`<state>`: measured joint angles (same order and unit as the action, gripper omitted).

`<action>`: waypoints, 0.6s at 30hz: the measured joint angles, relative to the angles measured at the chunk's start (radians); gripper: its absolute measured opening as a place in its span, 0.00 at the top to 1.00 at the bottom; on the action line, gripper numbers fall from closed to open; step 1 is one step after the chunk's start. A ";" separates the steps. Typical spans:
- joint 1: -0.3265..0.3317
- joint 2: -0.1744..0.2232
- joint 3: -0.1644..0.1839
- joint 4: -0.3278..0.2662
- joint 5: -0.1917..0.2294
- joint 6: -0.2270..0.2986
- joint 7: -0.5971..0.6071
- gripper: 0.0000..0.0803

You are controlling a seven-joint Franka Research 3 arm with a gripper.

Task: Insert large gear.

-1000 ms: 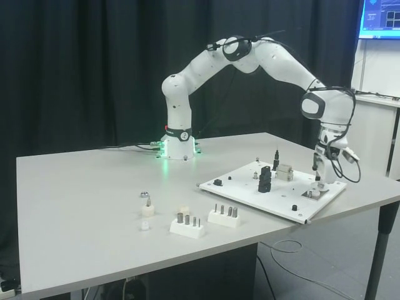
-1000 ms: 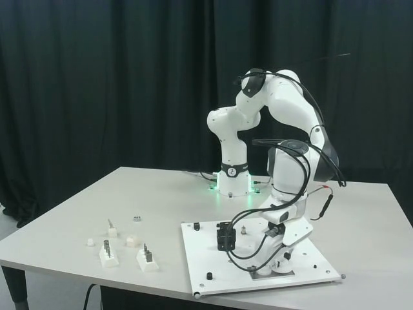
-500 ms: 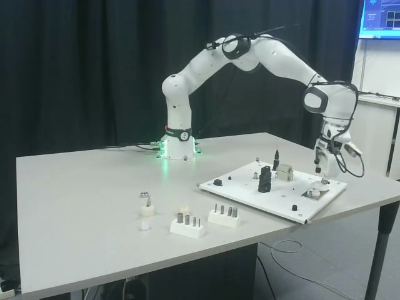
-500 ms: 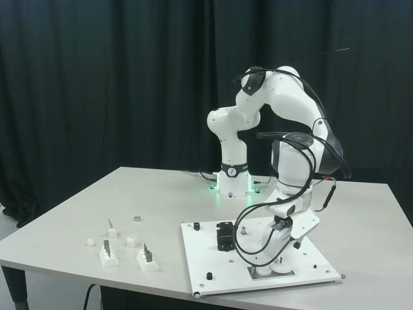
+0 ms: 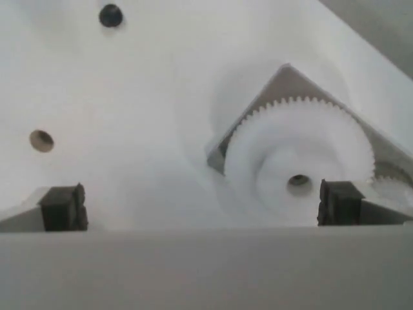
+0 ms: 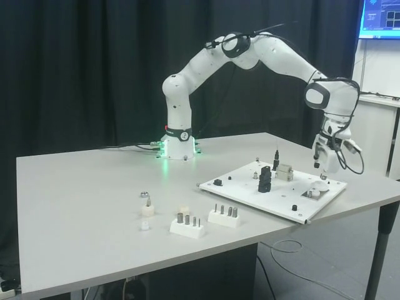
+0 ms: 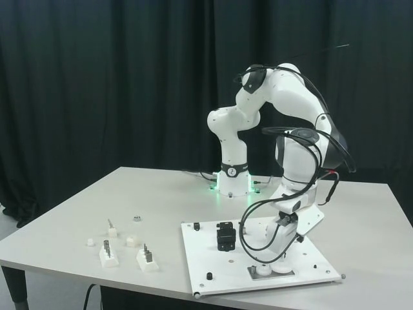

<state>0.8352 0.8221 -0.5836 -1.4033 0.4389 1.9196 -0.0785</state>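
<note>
The large white gear (image 5: pixel 298 158) lies flat on a grey plate (image 5: pixel 284 81) set in the white board (image 6: pixel 244 187), with a peg showing in its centre hole. In the room views the gear (image 6: pixel 319 186) (image 7: pixel 261 270) sits near the board's corner. My gripper (image 5: pixel 201 205) hangs above it, open, and its black fingertips (image 5: pixel 62 208) hold nothing. One tip stands over the gear's rim and the other over bare board. From the room cameras the gripper (image 6: pixel 325 165) (image 7: pixel 281 253) is a short way above the gear and apart from it.
On the board (image 7: pixel 206 255) stand a black block (image 6: pixel 265 179) (image 7: pixel 225 236), a small grey connector (image 6: pixel 285 172) and black knobs (image 5: pixel 111 15). Two white holders with pegs (image 6: pixel 187 226) (image 6: pixel 224 217) and small loose parts (image 6: pixel 147 206) lie on the grey table beyond the board's other end.
The arm has risen from the plate. A second ago the gripper was down at the gear; now it hangs above it and the gear stays on the plate.
</note>
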 joint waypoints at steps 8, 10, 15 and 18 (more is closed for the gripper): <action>0.012 0.000 0.000 -0.018 0.000 -0.001 0.013 0.00; 0.015 0.000 0.000 -0.022 0.000 0.000 0.014 0.00; 0.023 0.000 0.000 -0.031 0.000 0.001 0.017 0.00; 0.027 0.000 0.000 -0.035 0.000 0.005 0.022 0.00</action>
<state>0.8618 0.8222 -0.5831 -1.4384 0.4389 1.9241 -0.0567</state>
